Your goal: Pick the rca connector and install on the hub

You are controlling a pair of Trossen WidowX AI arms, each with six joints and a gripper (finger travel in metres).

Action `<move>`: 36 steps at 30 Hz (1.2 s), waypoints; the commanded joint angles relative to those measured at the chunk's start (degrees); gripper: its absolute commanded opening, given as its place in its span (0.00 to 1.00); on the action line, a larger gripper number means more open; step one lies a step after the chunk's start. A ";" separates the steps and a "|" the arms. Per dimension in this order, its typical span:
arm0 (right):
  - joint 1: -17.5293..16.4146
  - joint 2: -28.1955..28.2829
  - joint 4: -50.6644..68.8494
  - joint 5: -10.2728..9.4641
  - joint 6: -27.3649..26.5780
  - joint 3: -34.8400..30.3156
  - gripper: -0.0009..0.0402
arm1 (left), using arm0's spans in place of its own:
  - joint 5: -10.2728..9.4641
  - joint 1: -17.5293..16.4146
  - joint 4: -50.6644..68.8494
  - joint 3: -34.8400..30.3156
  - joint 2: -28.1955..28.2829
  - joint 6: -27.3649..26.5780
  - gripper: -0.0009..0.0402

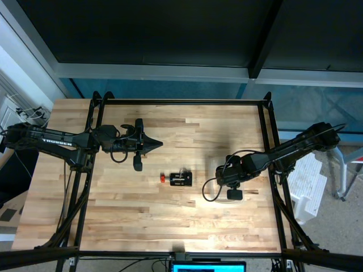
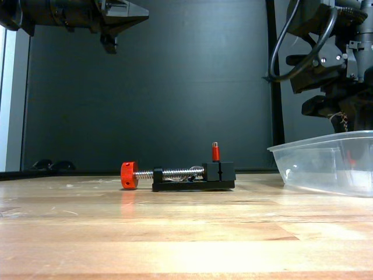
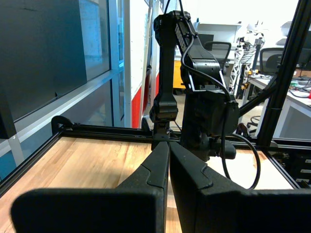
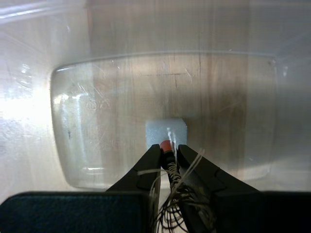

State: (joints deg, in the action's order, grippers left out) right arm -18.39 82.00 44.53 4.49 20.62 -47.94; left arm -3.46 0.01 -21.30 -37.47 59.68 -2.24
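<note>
Now | right gripper [image 4: 167, 149] pinching rca connector [image 4: 166, 145] in tray [image 2: 317, 169] | left gripper [image 3: 168, 148] aloft

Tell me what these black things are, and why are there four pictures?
Those are two robot arms at a wooden table. One picture looks down from above, one peeks along the tabletop, and two come from cameras riding on the arms. The left pincer hangs shut in the air, holding nothing. The right pincer is over a clear plastic tray, pinched on a tiny plug with a red tip, the rca connector, close to a small white cube in the tray. On the table lies the hub, a black block with a red knob.
</note>
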 commanded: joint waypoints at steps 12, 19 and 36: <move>0.02 -4.57 6.95 0.50 0.04 -3.54 0.02 | 0.00 0.00 0.00 -0.02 0.02 0.00 0.02; 0.04 -4.63 10.10 0.92 -0.04 -10.25 0.02 | 0.00 -0.02 0.00 -0.02 0.02 0.00 0.02; 2.08 -1.42 10.67 3.48 -0.50 -22.45 0.02 | 0.00 0.00 0.00 -0.02 0.02 0.00 0.02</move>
State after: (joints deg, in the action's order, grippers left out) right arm -16.47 79.77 55.24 7.97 20.23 -69.71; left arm -3.46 0.01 -21.30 -37.47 59.68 -2.24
